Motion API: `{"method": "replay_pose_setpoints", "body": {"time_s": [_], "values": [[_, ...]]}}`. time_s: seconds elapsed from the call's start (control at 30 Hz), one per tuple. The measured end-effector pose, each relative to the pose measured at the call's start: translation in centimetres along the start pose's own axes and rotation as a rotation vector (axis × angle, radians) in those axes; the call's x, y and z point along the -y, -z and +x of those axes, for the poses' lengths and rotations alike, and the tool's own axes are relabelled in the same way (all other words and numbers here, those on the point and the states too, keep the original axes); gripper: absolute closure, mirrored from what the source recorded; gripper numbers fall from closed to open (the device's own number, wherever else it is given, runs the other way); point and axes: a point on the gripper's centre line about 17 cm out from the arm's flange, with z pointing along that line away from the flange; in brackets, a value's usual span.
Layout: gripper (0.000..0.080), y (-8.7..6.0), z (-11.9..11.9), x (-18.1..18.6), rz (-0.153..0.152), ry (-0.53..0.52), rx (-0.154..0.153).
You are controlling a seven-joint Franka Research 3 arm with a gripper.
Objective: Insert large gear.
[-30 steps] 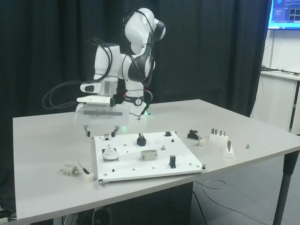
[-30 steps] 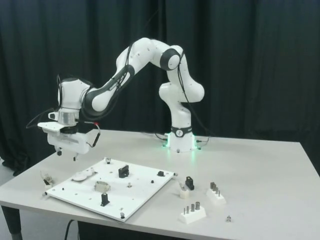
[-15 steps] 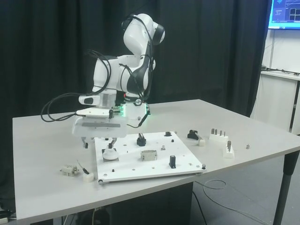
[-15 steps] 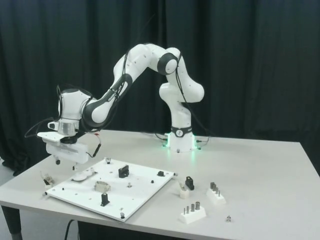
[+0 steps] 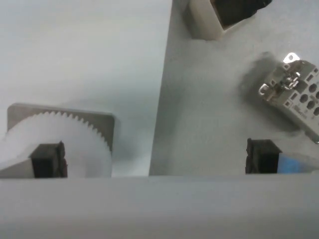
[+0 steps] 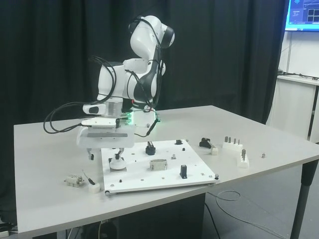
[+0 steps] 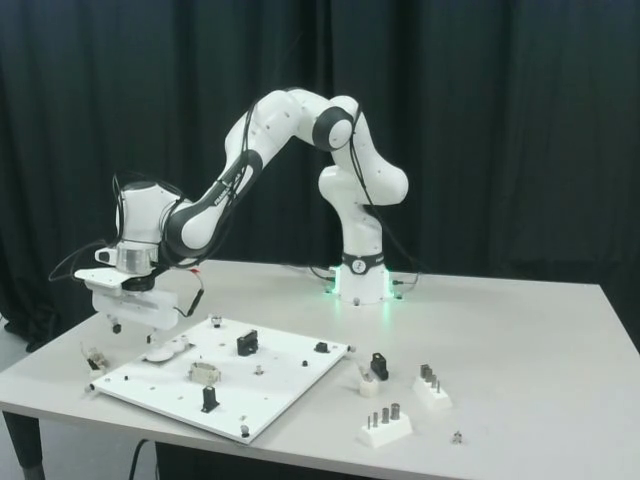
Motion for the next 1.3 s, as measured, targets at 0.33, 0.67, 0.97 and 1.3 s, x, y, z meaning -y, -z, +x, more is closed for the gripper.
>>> {"method": "replay_pose_setpoints", "body": {"time_s": [0.33,0.67,0.97,1.3], "values": [[0.0003,-0.7,-0.2,0.3,0.009,0.007,0.003],[0.0003,-0.9,-0.3,0.5,0.011,0.015,0.006],[0.0003,-1.3,-0.7,0.8,0.021,0.017,0.017],[0.0003,-1.3,-1.0,0.8,0.026,0.020,0.024]]}}
